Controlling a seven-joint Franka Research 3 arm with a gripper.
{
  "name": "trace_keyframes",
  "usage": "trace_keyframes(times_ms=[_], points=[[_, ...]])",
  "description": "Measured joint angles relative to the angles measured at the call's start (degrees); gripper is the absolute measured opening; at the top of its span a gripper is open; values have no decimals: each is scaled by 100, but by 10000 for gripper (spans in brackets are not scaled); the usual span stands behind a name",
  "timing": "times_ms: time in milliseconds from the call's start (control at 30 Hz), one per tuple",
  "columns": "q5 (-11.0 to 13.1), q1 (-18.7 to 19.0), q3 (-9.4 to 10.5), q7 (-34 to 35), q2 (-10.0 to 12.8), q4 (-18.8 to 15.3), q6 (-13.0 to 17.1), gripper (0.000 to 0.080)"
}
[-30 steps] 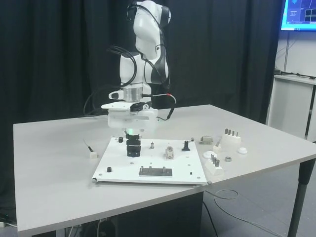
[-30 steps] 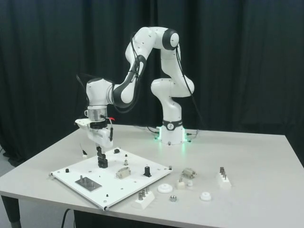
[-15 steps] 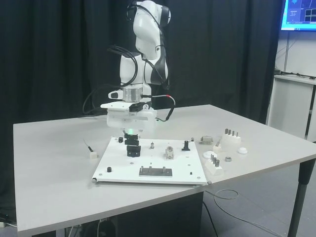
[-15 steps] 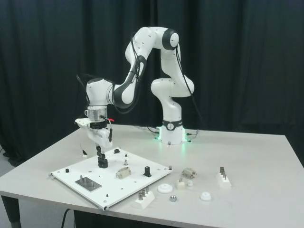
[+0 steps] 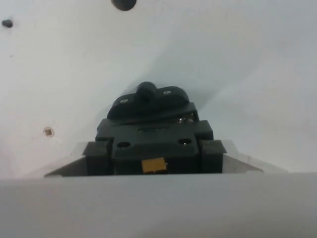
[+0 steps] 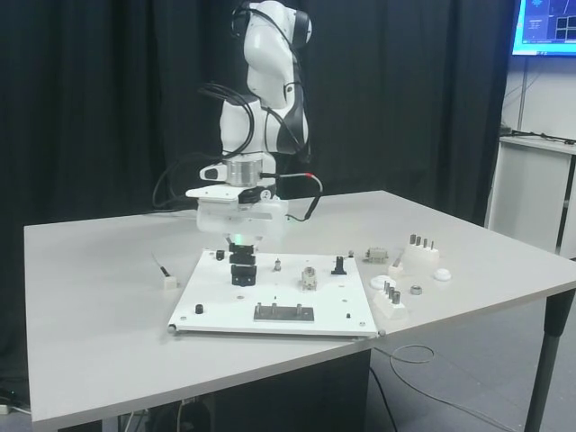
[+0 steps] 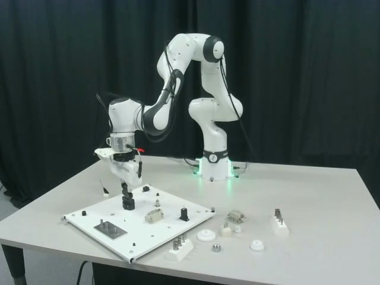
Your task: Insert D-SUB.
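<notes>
— Arm and end effector?

— White arm (image 7: 178, 77) bent over the far-left part of the white board (image 6: 324, 301), end effector (image 6: 242, 261) pointing straight down. Fingers closed on the black D-SUB connector (image 5: 153, 144), one dark pad (image 5: 97, 157) on each flank in the wrist view.

— Whereabouts of the connector?

— Upright between the fingers, low over the board's far-left area, directly above a black mount (image 5: 151, 101) fixed there. Seated or just above: cannot tell. In the second room view, same spot (image 7: 127, 199), left of a small black block (image 7: 145, 189).

— Elsewhere on the board?

— Grey plate with pegs (image 6: 283, 312) near the front edge, a metal socket (image 6: 308, 277) in the middle, a black bracket (image 6: 338, 265) to its right, a few black studs (image 6: 198, 309).

— Off the board, on the grey table (image 6: 99, 315)?

— White block with a thin pin (image 6: 168, 279) to the left. To the right, two white peg holders (image 6: 419, 250) (image 6: 390, 301), a white disc (image 6: 441, 274), a metal ring (image 6: 417, 289), and a small metal connector (image 6: 376, 255).
</notes>
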Motion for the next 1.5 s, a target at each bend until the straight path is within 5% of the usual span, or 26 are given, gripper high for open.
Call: trace_keyframes(times_ms=[1500], points=[[-104,39,-19,-378,20,3,83,381]])
